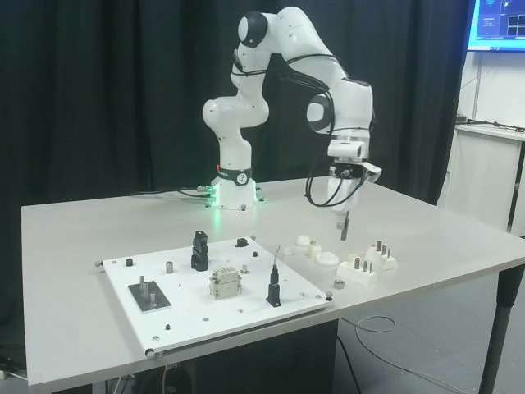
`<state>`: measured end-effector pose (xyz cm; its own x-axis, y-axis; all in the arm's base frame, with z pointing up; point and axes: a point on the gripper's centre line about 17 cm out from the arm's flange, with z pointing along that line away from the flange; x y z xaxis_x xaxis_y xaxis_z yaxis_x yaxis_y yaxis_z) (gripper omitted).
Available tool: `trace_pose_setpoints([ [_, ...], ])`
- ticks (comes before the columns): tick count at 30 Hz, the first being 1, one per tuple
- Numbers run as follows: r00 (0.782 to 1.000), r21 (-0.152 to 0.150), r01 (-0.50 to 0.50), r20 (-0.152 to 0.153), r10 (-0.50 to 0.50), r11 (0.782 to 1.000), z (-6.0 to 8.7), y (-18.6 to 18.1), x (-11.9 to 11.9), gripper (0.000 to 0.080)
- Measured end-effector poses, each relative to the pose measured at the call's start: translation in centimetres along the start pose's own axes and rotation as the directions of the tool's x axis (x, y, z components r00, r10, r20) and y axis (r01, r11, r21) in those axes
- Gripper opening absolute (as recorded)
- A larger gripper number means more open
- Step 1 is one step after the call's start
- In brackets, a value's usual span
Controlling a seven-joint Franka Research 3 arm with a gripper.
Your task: Insert square peg 4.
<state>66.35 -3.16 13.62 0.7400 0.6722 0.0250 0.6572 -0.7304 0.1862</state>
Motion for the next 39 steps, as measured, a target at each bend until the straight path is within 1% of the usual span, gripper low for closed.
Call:
trace_pose_setpoints([
  [7, 0.996, -0.022, 0.094, 0.001, -0.094, 0.995, 0.3, 3.6, -1.0, 0.0154],
  [19, 0.980, -0.052, 0.200, 0.015, -0.200, 0.978, 1.3, 8.8, -2.1, 0.0154],
  [26, 0.950, -0.058, 0.312, 0.033, -0.311, 0.948, 1.9, 11.4, -2.8, 0.0154],
  [31, 0.936, -0.057, 0.350, 0.042, -0.348, 0.935, 2.4, 13.0, -3.2, 0.0154],
  [39, 0.906, -0.048, 0.423, 0.055, -0.421, 0.905, 3.5, 15.1, -3.6, 0.0154],
])
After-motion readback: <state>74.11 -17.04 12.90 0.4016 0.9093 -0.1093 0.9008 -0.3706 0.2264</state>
